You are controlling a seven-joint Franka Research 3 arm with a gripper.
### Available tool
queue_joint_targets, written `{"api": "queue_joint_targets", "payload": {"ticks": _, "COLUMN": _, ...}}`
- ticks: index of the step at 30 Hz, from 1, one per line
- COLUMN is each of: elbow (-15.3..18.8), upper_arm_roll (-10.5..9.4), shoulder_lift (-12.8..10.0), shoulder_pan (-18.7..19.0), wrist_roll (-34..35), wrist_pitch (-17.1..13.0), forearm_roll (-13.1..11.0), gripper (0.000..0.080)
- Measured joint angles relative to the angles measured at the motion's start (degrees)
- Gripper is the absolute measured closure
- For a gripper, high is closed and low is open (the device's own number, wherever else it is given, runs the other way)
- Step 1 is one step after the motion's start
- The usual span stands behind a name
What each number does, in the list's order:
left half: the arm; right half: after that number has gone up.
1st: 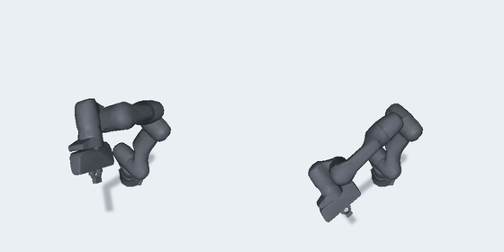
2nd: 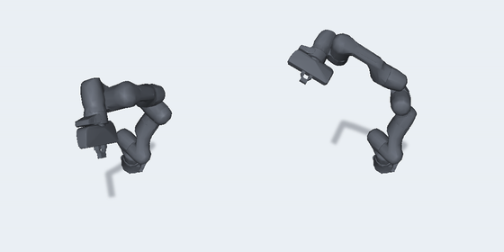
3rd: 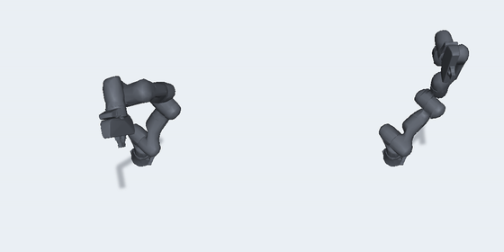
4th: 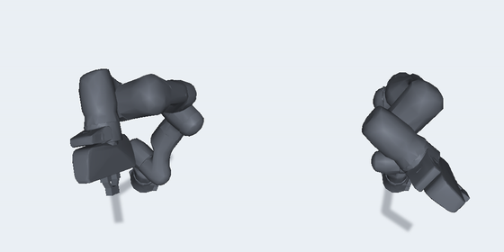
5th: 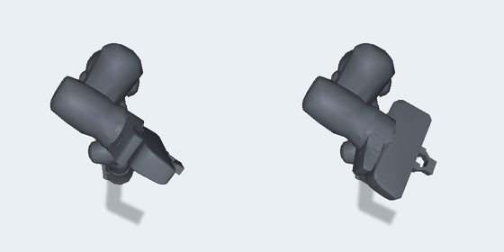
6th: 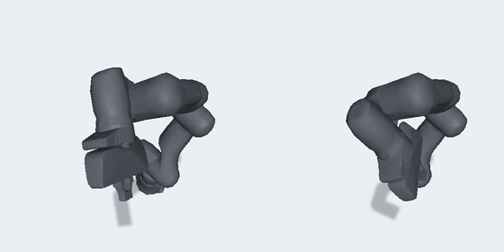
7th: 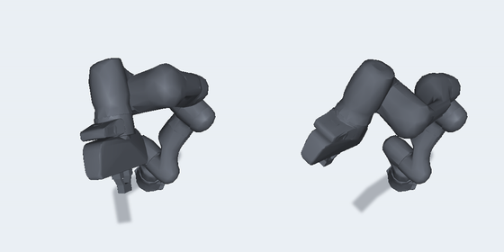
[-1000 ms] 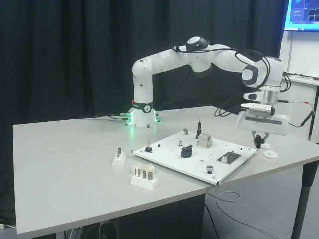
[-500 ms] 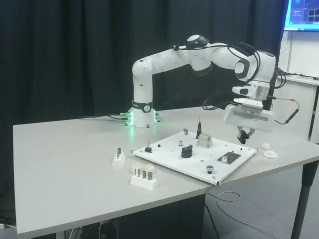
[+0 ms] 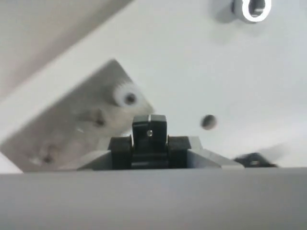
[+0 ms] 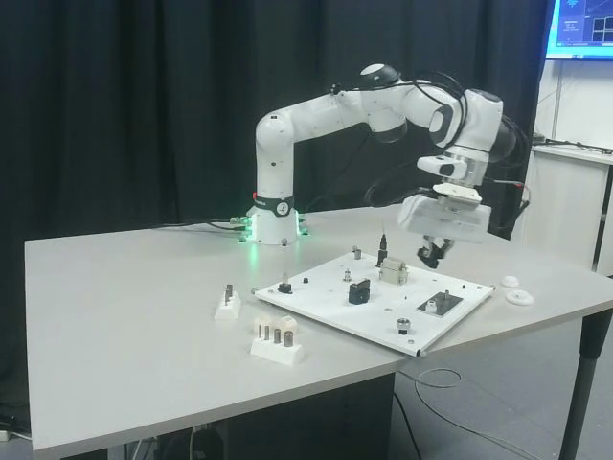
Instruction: Insert D-SUB.
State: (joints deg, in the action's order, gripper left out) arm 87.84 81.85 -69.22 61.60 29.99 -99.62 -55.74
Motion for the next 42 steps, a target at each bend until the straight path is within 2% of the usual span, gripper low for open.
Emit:
{"api": "queue_joint_targets", "payload": {"ticks": 7, "elbow": 4.79, "upper_arm_roll": 1.93, "shoulder_lift": -0.07, "shoulder_pan": 1.99, "wrist_roll": -9.91, "wrist_pitch": -0.64, "forearm_roll": -1.02, "gripper": 0.065}}
{"api": "queue_joint_targets", "payload": {"ticks": 16, "elbow": 9.38, "upper_arm_roll": 3.2, "shoulder_lift": -0.12, "shoulder_pan": 3.61, "wrist_roll": -20.01, "wrist_pitch": -2.88, "forearm_roll": -2.52, "gripper": 0.065}}
{"api": "queue_joint_targets", "payload": {"ticks": 26, "elbow": 12.92, "upper_arm_roll": 3.4, "shoulder_lift": -0.12, "shoulder_pan": 4.85, "wrist_roll": -33.58, "wrist_pitch": -5.15, "forearm_roll": -3.78, "gripper": 0.065}}
{"api": "queue_joint_targets", "payload": {"ticks": 34, "elbow": 15.35, "upper_arm_roll": 3.4, "shoulder_lift": -0.33, "shoulder_pan": 5.66, "wrist_roll": -49.64, "wrist_pitch": -6.98, "forearm_roll": -3.88, "gripper": 0.065}}
{"api": "queue_joint_targets", "payload": {"ticks": 42, "elbow": 17.47, "upper_arm_roll": 3.65, "shoulder_lift": -0.36, "shoulder_pan": 6.46, "wrist_roll": -59.41, "wrist_pitch": -7.32, "forearm_roll": -3.95, "gripper": 0.065}}
